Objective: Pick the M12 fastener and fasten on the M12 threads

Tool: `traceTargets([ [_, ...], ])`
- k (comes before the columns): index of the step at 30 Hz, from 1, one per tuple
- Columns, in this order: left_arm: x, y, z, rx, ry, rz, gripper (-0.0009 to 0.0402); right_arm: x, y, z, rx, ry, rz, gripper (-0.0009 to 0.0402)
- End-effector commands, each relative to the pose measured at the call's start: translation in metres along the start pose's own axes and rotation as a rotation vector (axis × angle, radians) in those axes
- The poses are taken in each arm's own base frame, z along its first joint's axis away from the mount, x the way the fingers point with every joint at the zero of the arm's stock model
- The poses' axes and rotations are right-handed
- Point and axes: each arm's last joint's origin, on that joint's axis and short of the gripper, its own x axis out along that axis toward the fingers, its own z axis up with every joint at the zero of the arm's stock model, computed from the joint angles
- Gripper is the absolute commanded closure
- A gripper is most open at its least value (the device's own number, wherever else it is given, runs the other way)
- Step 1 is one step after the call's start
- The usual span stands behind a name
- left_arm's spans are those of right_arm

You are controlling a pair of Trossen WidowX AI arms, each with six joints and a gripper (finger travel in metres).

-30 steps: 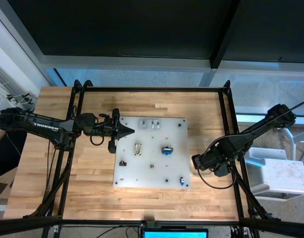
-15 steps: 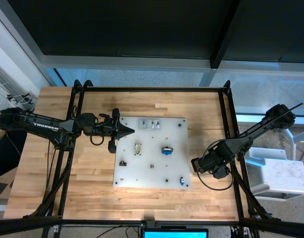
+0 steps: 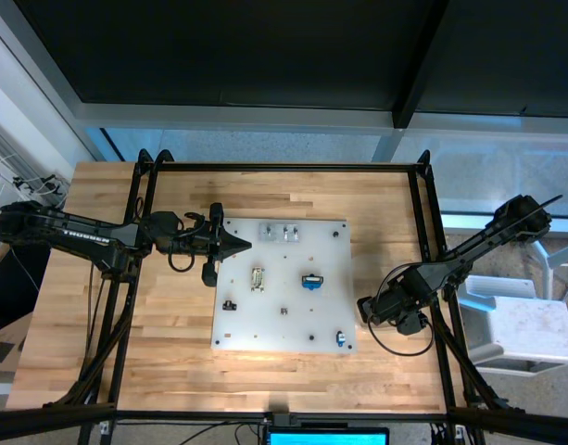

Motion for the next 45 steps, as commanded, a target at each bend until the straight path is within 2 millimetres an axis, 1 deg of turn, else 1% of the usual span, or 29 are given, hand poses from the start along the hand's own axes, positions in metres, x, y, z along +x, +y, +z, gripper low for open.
traceTargets([
  [1, 0.0, 0.0, 0.0, 0.0, 0.0, 0.0, 0.0393, 0.004, 0.001, 0.0, -0.001, -0.009, -0.005, 0.0196],
  [5, 0.0, 0.0, 0.0, 0.0, 0.0, 0.0, 0.0393, 0.008, 0.0, 0.0, 0.0, -0.004, 0.015, 0.0192],
  [15, 0.0, 0.0, 0.0, 0.0, 0.0, 0.0, 0.0393, 0.022, -0.003, 0.001, -0.002, -0.009, 0.017, 0.0201],
  [22, 0.0, 0.0, 0.0, 0.0, 0.0, 0.0, 0.0393, 0.023, -0.002, 0.001, -0.009, -0.009, 0.016, 0.0201],
  [33, 0.0, 0.0, 0.0, 0.0, 0.0, 0.0, 0.0393, 0.036, -0.004, 0.001, -0.008, -0.009, 0.034, 0.0201],
  [45, 0.0, 0.0, 0.0, 0.0, 0.0, 0.0, 0.0393, 0.038, -0.005, 0.002, -0.007, -0.029, 0.036, 0.0201],
])
